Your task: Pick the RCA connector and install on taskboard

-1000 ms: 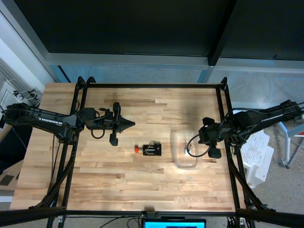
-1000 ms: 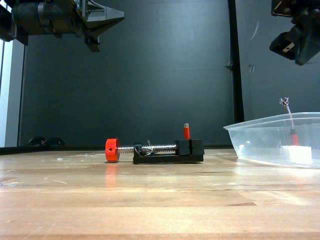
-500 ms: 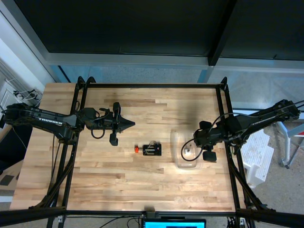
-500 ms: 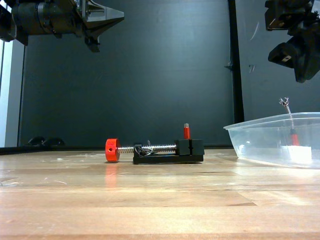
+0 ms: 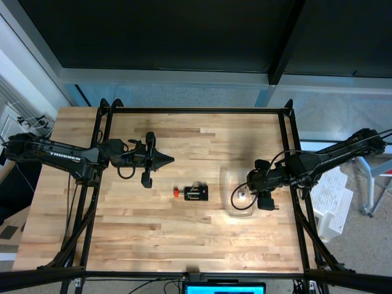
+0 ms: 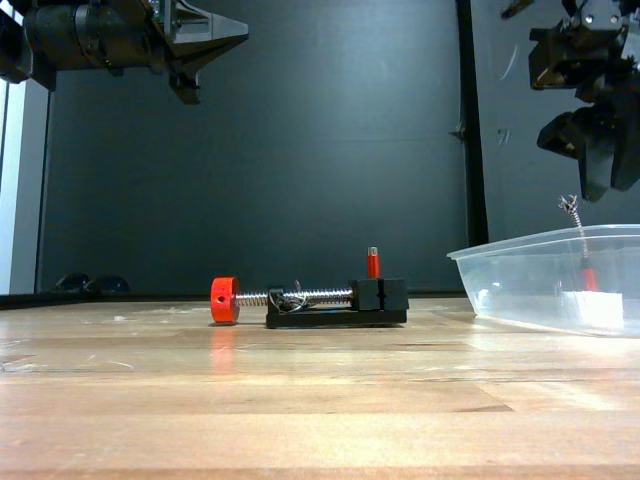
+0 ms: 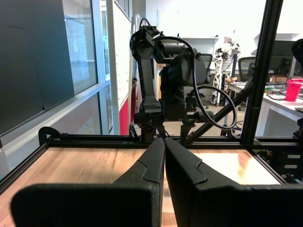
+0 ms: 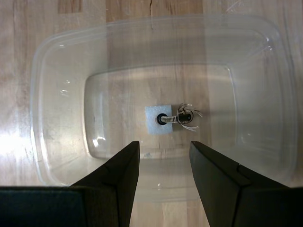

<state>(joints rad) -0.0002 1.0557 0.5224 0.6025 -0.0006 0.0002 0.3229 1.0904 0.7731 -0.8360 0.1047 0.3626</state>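
The RCA connector (image 8: 176,118) stands in a white foam block (image 8: 154,119) inside the clear plastic tray (image 8: 39,94), its frayed wire end sticking up (image 6: 572,208). My right gripper (image 8: 163,147) hangs open above the tray (image 5: 239,215), pointing down at the connector without touching it. The taskboard (image 5: 197,193) is a small black block (image 6: 336,303) with a red knob (image 6: 224,300), lying mid-table left of the tray. My left gripper (image 5: 167,160) hovers high at the back left, shut on nothing, its fingers (image 7: 152,158) pressed together.
A black metal frame (image 5: 196,111) borders the wooden table (image 5: 153,239). The right arm (image 5: 318,160) reaches in from the right edge. A red upright pin (image 6: 373,262) rises from the taskboard's right end.
My right gripper has swung left and come down over the tray, now pointing at the connector. The left arm, the taskboard and the tray have stayed put.
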